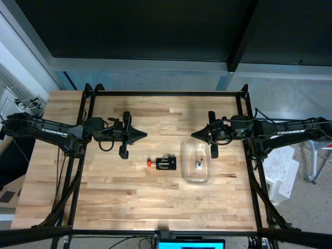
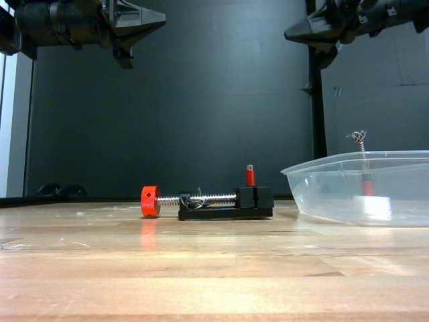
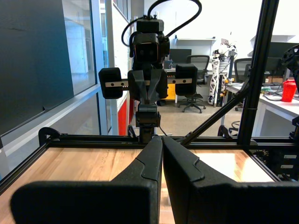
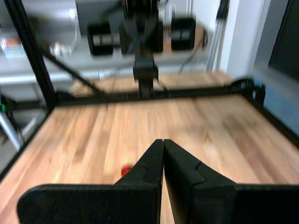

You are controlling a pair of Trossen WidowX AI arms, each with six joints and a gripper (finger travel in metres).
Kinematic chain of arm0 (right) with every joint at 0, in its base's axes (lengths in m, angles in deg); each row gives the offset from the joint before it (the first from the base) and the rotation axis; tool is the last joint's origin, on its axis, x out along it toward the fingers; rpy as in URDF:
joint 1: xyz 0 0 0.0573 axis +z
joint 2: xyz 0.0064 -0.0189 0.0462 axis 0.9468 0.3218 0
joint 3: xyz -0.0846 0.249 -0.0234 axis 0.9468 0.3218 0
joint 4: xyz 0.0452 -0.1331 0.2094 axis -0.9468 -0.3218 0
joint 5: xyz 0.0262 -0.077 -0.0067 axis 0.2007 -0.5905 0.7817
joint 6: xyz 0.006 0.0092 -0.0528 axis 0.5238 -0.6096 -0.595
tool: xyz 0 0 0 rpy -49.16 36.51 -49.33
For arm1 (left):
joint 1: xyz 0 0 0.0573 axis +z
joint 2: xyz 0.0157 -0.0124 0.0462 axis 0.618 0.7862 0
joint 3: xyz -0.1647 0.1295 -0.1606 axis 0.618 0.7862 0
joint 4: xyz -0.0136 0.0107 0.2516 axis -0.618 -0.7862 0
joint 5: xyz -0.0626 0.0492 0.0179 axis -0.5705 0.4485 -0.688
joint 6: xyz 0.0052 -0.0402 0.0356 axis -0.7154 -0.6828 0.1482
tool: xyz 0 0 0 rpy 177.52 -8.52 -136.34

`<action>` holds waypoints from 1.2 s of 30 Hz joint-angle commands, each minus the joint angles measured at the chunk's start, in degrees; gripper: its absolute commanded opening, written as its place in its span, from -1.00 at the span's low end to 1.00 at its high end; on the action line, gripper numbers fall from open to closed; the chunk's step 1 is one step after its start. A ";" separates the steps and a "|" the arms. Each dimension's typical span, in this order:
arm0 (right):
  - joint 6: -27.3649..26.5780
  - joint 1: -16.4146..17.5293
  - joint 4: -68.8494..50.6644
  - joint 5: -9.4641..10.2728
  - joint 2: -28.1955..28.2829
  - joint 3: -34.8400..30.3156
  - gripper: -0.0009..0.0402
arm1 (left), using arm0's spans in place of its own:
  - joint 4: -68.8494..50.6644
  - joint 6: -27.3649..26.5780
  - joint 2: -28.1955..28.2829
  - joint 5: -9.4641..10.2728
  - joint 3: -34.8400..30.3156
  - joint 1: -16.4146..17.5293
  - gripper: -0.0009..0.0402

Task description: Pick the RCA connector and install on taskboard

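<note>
I am starting at the bench's left edge, where the left gripper (image 1: 146, 135) is hovering high over the wooden bench (image 1: 129, 202). It is pointing inward with its jaws pressed together and holding nothing, so I am judging it parked out of the working lane.

Moving right, the small black rectangular taskboard (image 1: 167, 164) is lying flat near the bench's middle. Its red knob (image 1: 149, 163) is facing the left edge, and bare wood is surrounding it on every side, which is leaving me open approach room from above.

Just beside its right end, apart from it, the clear plastic tray (image 1: 185, 171) is sitting toward the right edge. The tiny slim dark-and-silver RCA connector (image 1: 199, 164) is standing inside, rising from a small whitish square piece (image 2: 372, 206) that seems to be propping it upright for an easy pick. The tray's walls are making me favour a descent from straight above.

The right gripper (image 1: 192, 135) is hanging over the tray's far rim, jaws together and empty. I am judging the pick not yet begun, and the jaws need opening first.
</note>
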 commanded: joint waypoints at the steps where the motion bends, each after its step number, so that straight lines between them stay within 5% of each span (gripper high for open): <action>1: 0.24 1.49 -8.44 -0.02 0.02 -3.04 -0.96 | 0.00 0.00 0.02 0.00 0.00 0.00 -0.96; 13: 5.88 7.48 -34.75 -3.45 0.44 -11.28 -0.96 | 0.00 0.00 0.02 0.00 0.00 0.00 -0.96; 20: 7.63 10.36 -45.29 -2.89 3.41 -14.27 -0.96 | 0.00 -0.02 0.02 0.00 0.00 0.00 -0.96; 36: 13.38 14.69 -48.92 -4.02 10.56 -14.21 -0.94 | 0.00 0.00 0.02 0.00 0.00 0.02 -0.96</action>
